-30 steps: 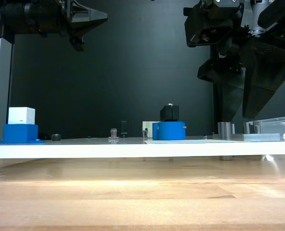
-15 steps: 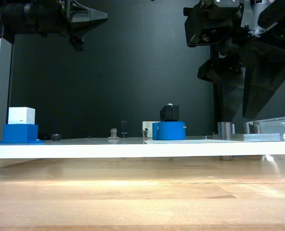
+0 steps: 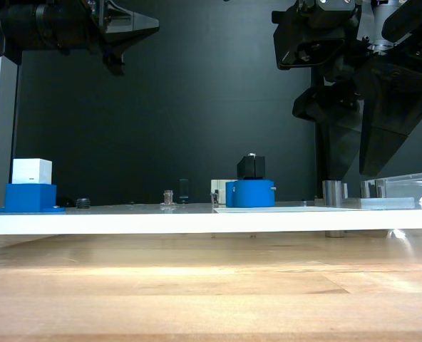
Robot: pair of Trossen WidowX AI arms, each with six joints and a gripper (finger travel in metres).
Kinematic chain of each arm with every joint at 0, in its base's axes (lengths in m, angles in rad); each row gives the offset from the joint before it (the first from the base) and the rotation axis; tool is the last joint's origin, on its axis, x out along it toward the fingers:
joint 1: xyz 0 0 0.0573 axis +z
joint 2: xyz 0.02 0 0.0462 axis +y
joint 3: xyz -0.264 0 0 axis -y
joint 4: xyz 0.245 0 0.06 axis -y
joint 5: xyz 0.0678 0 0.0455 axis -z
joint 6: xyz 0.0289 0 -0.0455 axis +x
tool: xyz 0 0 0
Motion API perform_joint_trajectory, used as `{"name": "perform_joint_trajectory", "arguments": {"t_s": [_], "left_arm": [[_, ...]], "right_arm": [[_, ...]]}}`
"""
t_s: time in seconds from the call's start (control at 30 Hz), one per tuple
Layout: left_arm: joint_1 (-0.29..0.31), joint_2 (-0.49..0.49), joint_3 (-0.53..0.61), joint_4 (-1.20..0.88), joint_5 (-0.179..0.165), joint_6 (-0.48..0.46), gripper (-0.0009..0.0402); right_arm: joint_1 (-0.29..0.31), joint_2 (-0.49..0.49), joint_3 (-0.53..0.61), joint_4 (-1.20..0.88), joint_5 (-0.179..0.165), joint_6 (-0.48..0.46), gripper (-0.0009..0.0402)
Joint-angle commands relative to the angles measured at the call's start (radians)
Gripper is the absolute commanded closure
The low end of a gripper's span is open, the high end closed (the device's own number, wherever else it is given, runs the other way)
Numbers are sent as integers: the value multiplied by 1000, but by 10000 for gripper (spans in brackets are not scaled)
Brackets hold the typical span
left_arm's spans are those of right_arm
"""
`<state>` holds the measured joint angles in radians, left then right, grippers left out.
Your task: Remove the 16mm cylinder and place in the container
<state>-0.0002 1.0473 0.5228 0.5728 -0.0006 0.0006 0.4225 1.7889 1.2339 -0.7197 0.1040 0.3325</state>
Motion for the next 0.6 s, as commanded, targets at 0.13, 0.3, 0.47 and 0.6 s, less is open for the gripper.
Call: {"name": "perform_joint_trajectory", "arguments": {"t_s": [0.13,0.3,0.47,0.6], "left_arm": [[0,0,0,0,0,0,393],[0,0,0,0,0,0,393],[0,0,0,0,0,0,393],[0,0,0,0,0,0,393]], "right_arm": [[0,-22,-1,-2,-1,0,196],[-1,-66,15,-50,2,0,196],[-11,-79,34,-116,14,94,196],[-32,-78,34,-124,20,160,196]]}}
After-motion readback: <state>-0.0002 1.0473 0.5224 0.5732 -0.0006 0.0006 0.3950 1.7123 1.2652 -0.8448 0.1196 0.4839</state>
